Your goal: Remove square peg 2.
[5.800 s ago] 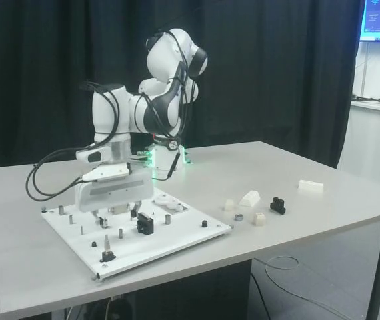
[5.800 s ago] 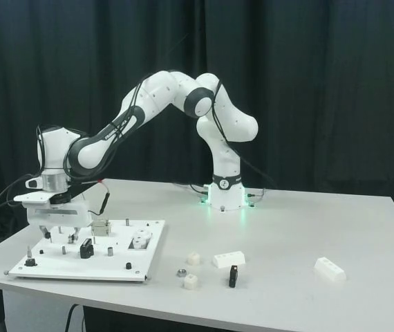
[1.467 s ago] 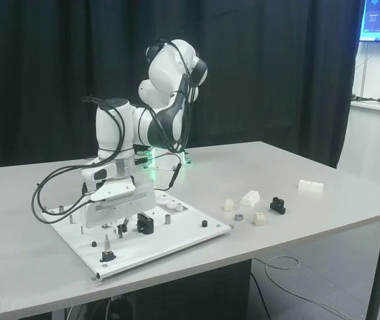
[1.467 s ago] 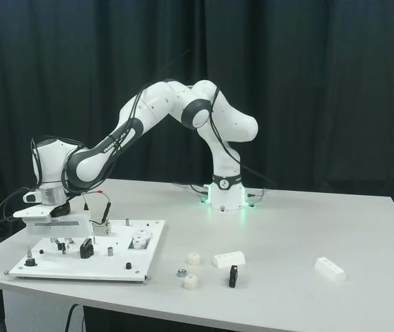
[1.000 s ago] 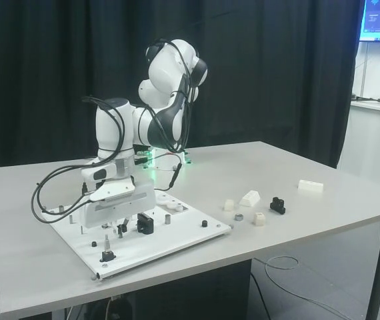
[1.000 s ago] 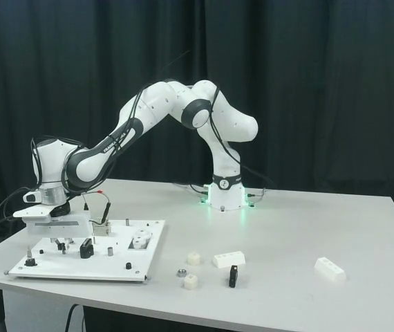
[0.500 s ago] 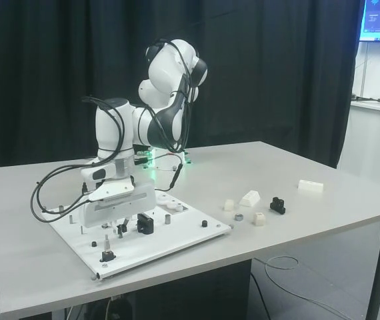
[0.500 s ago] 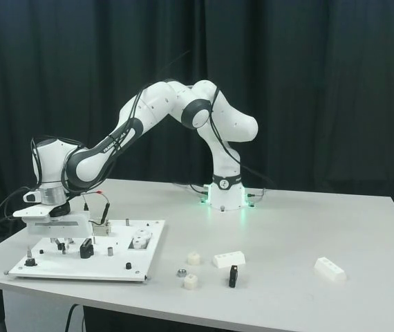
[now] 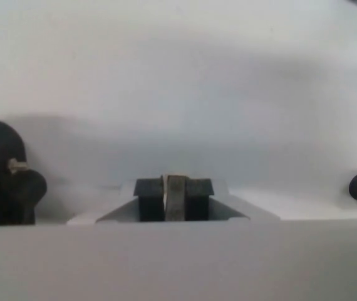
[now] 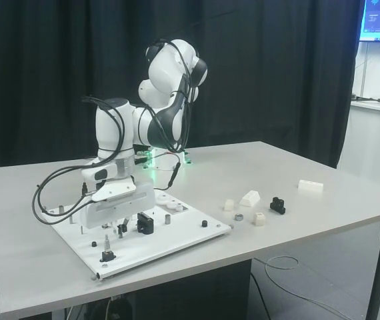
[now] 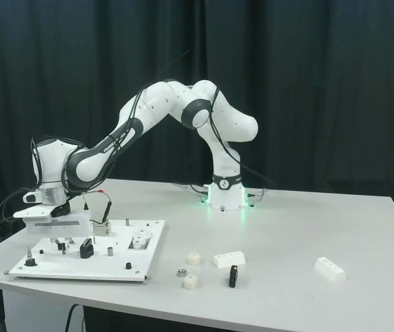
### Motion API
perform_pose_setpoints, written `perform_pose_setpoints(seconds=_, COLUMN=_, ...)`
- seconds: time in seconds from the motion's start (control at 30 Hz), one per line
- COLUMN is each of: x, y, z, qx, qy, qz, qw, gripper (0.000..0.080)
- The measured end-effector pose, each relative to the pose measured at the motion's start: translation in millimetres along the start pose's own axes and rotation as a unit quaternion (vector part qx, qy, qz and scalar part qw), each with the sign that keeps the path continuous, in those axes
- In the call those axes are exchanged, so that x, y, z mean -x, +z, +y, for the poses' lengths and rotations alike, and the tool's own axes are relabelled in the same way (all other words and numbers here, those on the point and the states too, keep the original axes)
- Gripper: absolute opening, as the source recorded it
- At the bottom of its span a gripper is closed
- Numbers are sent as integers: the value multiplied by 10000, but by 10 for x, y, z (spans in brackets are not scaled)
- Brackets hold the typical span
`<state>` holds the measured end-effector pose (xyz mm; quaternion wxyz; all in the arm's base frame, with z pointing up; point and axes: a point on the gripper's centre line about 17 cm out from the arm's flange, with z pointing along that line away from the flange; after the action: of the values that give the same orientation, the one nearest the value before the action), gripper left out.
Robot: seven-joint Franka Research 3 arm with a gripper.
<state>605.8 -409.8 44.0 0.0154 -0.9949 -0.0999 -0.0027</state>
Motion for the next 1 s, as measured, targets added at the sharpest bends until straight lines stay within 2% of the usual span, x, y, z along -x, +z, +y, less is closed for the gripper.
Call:
perform_pose_setpoints(seconds=0.3, x=-7, y=0, z=-8, qx=-8, qy=-293, qz=1, qw=9996, gripper=65)
perform_pose_setpoints(seconds=1.0, x=-16, y=1, z=-9, qx=-7, qy=-362, qz=4, qw=9993, gripper=65)
